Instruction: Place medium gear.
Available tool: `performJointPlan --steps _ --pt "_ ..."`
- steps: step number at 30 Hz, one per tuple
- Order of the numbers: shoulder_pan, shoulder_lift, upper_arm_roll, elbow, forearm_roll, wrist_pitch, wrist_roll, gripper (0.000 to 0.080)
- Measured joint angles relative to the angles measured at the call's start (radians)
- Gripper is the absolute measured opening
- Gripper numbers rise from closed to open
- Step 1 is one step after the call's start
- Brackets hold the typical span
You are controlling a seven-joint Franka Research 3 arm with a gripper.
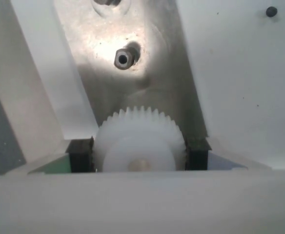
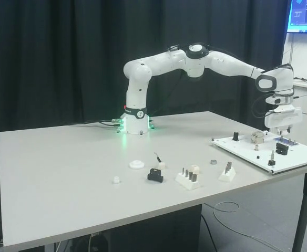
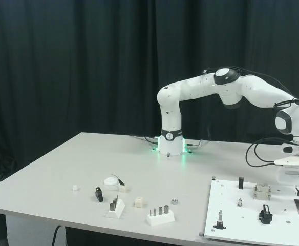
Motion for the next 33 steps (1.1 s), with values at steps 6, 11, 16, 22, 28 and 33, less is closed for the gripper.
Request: performJointPlan --steps 6,11,16,22,28,33 --pt "-0.008 -0.005 -0.002 0.004 -0.001 -0.002 0.0 0.0397" --pt "-0.015 -0.014 -0.002 0.004 -0.003 -0.011 -0.001 0.0397" --pt "-0.021 -0.02 -0.003 0.006 -0.003 -0.019 -0.004 0.0397" --pt "-0.025 -0.025 -0.005 0.008 -0.003 -0.034 -0.01 0.0397" --pt "-0.029 -0.025 -0.007 0.013 -0.004 -0.037 -0.013 0.0397" --pt "-0.033 -0.025 -0.017 0.014 -0.012 -0.043 -0.033 0.0397"
